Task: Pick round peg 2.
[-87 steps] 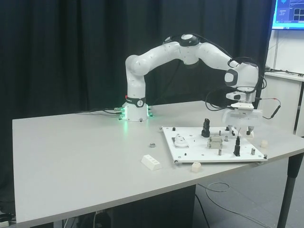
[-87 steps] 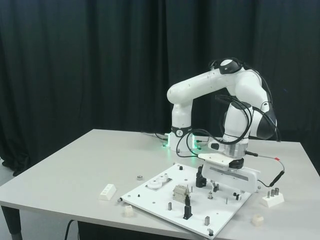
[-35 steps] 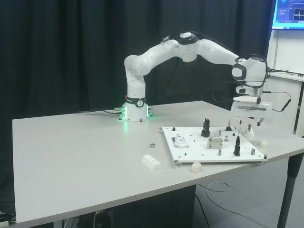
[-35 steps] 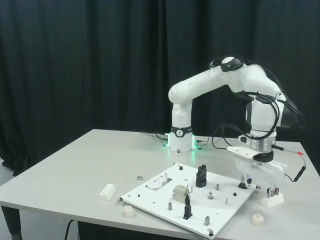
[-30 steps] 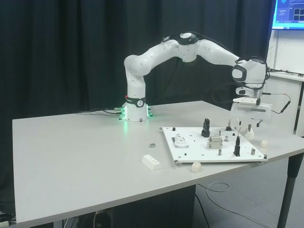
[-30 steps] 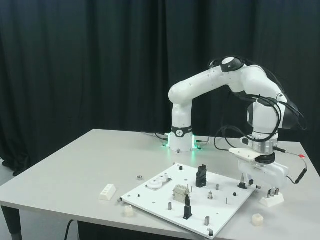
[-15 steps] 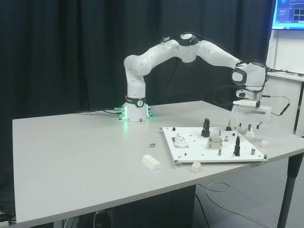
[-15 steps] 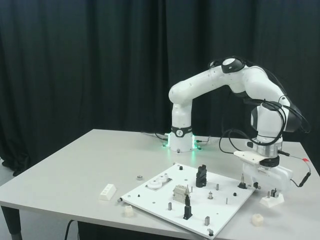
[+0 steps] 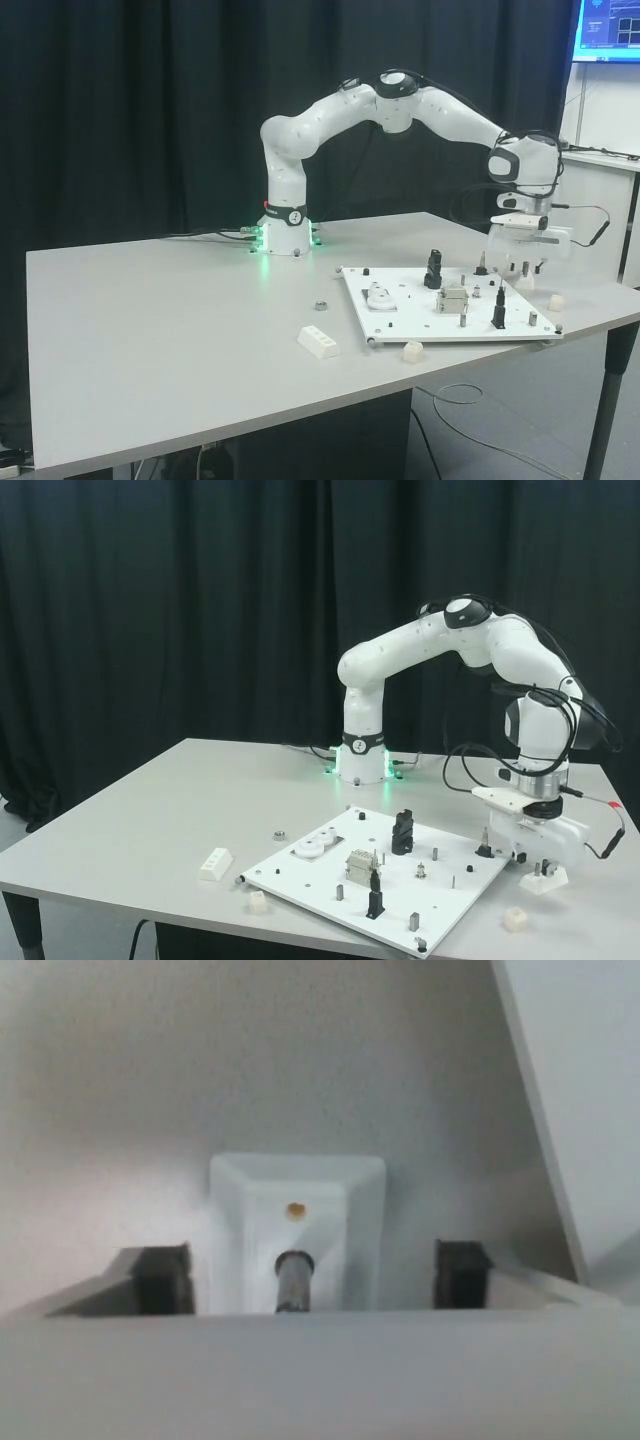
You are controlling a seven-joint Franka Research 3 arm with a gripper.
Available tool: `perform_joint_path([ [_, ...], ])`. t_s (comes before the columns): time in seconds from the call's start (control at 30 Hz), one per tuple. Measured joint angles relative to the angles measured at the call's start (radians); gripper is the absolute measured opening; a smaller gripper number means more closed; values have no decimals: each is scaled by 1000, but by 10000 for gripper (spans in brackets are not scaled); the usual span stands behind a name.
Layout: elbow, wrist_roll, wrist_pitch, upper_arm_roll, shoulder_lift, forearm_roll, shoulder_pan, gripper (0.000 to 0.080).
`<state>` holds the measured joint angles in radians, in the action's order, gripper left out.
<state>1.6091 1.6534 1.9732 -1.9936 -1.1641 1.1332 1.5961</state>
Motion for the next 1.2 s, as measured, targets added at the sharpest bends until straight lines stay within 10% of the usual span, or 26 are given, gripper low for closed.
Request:
perform_joint_path([
  [0.1, 0, 3, 2, -2, 0, 0, 0, 706],
  [0.13, 0, 3, 2, -2, 0, 0, -1, 384],
  [0.3, 0, 4, 3, -3, -1, 0, -2, 384],
  [0.33, 0, 4, 4, -3, -1, 0, -2, 204],
  [0.5, 0, 5, 6, -3, -1, -1, -3, 204],
  [0.53, 0, 6, 6, -3, -1, -1, -3, 69],
  [1.2, 0, 15, 2, 33, 7, -7, -19, 70],
])
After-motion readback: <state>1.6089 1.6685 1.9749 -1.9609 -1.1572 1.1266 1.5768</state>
